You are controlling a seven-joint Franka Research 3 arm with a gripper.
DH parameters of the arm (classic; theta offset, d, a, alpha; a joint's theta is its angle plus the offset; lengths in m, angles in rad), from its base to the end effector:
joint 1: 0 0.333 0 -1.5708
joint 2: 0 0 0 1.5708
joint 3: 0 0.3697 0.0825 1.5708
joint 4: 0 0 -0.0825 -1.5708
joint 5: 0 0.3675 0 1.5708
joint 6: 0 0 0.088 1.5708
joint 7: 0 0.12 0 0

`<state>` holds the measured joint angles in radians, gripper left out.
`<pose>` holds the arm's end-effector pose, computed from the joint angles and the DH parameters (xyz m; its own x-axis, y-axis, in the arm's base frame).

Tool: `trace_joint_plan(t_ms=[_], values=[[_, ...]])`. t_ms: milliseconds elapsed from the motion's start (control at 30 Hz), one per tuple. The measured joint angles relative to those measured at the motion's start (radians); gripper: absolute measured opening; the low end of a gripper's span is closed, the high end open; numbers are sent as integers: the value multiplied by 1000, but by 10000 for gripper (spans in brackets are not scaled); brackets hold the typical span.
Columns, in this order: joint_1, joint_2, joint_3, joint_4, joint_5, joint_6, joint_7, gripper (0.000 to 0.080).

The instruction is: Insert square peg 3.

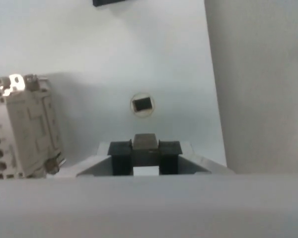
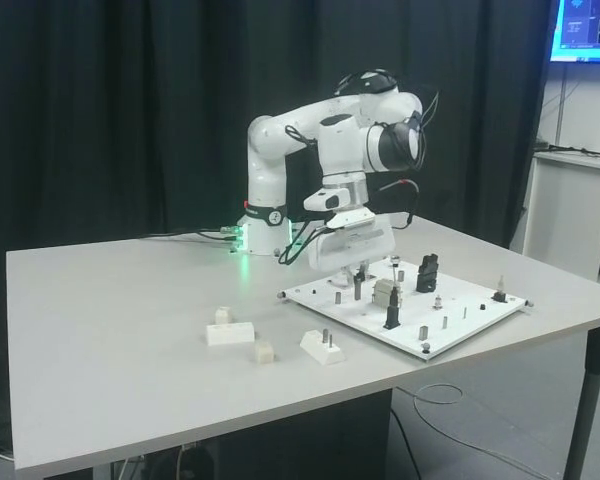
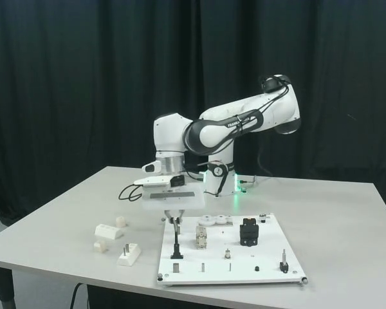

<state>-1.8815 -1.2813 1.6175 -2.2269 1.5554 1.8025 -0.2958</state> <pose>0.5352 0.0058 0.2577 0.7693 -0.6351 0.0695 -0.6180 -0.7673 -0.1713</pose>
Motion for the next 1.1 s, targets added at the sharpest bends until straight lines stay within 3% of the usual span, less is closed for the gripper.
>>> trace_joint_plan(t_ms=[367,1100], values=[[4,0,29,8,20,73,-3,107],[-6,0,57,24,22,83,-24,107]])
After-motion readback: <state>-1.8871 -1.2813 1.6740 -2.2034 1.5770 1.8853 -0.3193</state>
